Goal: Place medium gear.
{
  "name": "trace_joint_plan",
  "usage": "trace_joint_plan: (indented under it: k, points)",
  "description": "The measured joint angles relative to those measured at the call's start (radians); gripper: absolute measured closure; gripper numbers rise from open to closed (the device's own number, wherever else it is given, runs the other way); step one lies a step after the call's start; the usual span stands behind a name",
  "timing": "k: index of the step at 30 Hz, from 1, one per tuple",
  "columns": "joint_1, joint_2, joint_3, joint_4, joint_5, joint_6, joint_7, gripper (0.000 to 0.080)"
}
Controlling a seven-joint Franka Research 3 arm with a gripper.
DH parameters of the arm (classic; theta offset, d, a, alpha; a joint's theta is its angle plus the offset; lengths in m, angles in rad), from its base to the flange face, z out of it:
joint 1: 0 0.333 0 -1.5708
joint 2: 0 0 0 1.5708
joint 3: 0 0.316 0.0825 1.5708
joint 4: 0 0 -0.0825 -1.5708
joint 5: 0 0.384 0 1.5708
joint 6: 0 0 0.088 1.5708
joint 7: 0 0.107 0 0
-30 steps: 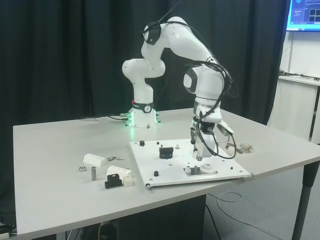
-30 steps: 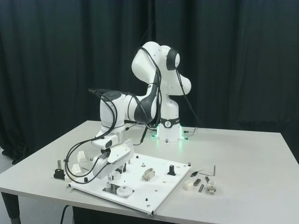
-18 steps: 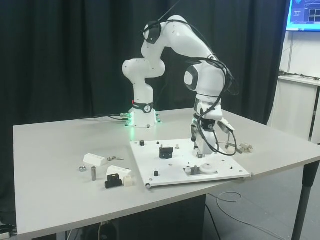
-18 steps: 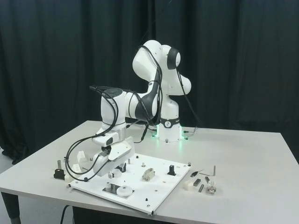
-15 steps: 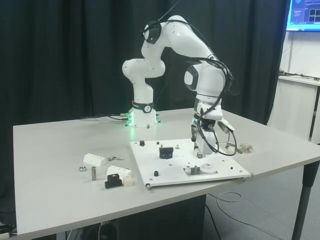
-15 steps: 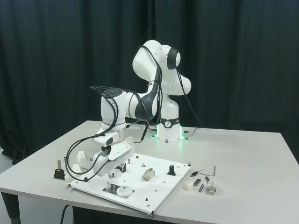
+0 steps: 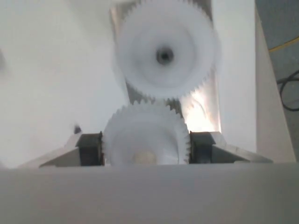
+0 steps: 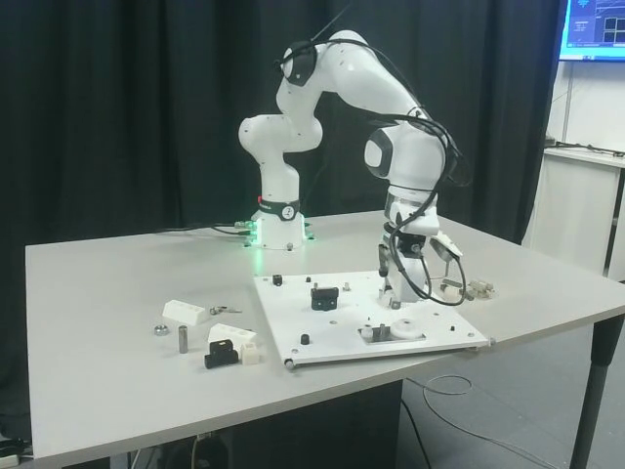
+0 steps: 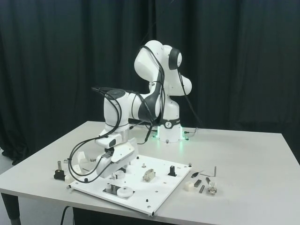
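Two gears fill the wrist view; nearest, the medium gear (image 7: 145, 140) sits between the black pads (image 7: 89, 148) of the gripper (image 7: 145, 149), which is clamped on it from both sides, each pad touching the toothed rim; the gear looks level in the grasp, not tilted; just beyond it the large gear (image 7: 164, 53) lies on a grey base plate (image 7: 135, 95), its teeth close to those of the held gear, though I cannot tell whether they touch

From the first room view the gripper (image 8: 395, 296) hangs low over the near corner of the white board (image 8: 293, 318), beside the large gear (image 8: 400, 328), so the medium gear appears to be carried above the board and not yet seated; its own shaft is hidden under it

To do this step well, I judge that the bore should be brought squarely over its shaft, the gear kept flat, and the descent kept slow; the teeth must drop into the gaps of the large gear, so a slight turn of the wrist may be needed if tooth meets tooth; pressing down against a clash risks jamming or knocking the gear askew; release only once it rests flat on the plate

Farther off, loose parts such as a white block (image 8: 184, 310) lie on the grey tabletop (image 8: 98, 293), well apart from the work
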Motion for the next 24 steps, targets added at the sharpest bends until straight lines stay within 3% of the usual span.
trace_joint_plan:
  k: [12, 24]
  points:
    - [0.067, 0.002, 0.028, -0.003, 0.044, -0.007, 0.08, 0.0406]
    - [0.18, 0.012, 0.03, -0.004, 0.055, -0.014, 0.195, 0.0406]
